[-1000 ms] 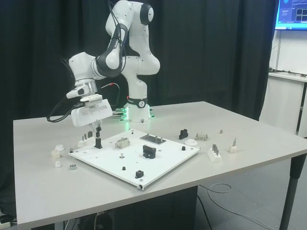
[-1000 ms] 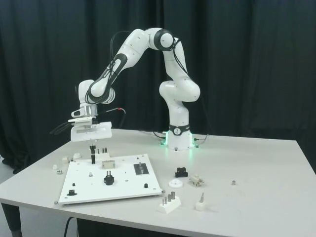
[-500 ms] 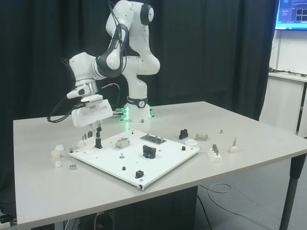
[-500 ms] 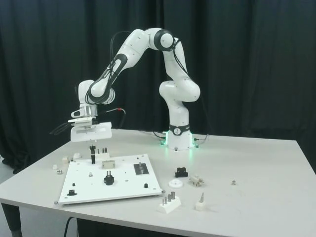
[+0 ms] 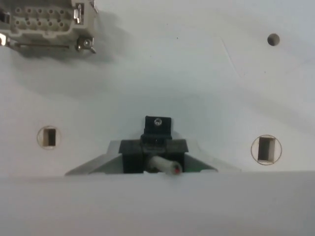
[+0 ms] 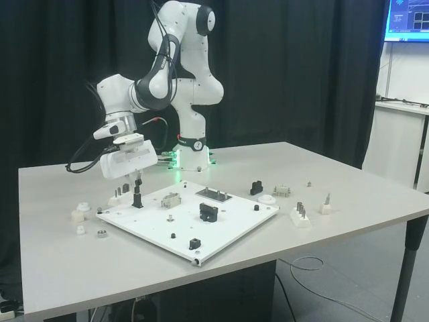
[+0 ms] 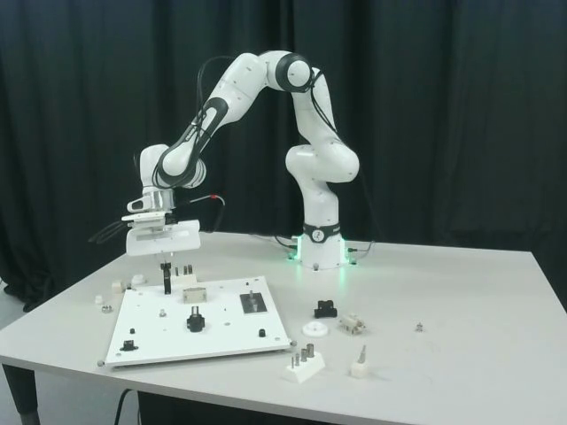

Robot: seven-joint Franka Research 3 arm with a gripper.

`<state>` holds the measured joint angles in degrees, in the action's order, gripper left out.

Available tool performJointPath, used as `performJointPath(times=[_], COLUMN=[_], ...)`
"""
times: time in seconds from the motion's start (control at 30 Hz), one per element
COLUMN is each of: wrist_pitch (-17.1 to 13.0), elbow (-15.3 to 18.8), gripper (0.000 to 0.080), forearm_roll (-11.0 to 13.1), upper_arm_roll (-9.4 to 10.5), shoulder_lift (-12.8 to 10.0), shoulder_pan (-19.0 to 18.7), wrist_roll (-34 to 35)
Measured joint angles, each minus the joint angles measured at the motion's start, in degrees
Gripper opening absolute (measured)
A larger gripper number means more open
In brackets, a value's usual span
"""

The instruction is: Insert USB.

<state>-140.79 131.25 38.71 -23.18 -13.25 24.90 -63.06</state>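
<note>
Wrist view: the USB plug (image 5: 156,142), a black block with a small screw head on its face, sits at the middle of the picture on the white board (image 5: 197,73)
Place of plug: on the board's far-left corner region as the first room view shows it, standing upright as a slim black post (image 6: 137,196)
Long axis: vertical, square to the board
Gripper (image 6: 137,179): straight above the plug, in line with its axis; contact with its top cannot be made out
Grip: hidden under the white wrist housing, so I cannot tell whether it is wide, narrow or clamped on the plug
Coming move: judged a straight push down along the plug's axis; any sideways offset would likely jam it
Near the plug: a grey multi-pin connector (image 5: 47,22) just beside it on the board, and square slots (image 5: 266,149) either side
Further out: loose small parts on the grey table (image 6: 348,181) off the board's edges
</note>
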Motion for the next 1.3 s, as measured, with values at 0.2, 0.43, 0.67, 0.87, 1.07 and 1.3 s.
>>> performJointPath(times=[0.2, 0.43, 0.67, 0.87, 1.07, 1.3], wrist_pitch=[0.0, 0.0, 0.0, 0.14, 1.13, 2.35], elbow=[-0.01, -0.02, -0.07, -0.46, -1.43, -2.3], gripper=[0.0092, 0.0092, 0.0092, 0.0398, 0.0695, 0.0795], forearm_roll=[0.04, 0.12, 0.15, 0.15, 0.1, -0.7], upper_arm_roll=[0.01, 0.01, 0.02, 0.03, 0.02, -0.11], shoulder_lift=[-0.01, -0.02, -0.46, -0.49, -0.19, 1.06], shoulder_pan=[-0.01, -0.01, -0.02, -0.17, -0.21, -0.21], wrist_roll=[0.0, 0.0, 0.07, 0.32, 1.13, 2.2])
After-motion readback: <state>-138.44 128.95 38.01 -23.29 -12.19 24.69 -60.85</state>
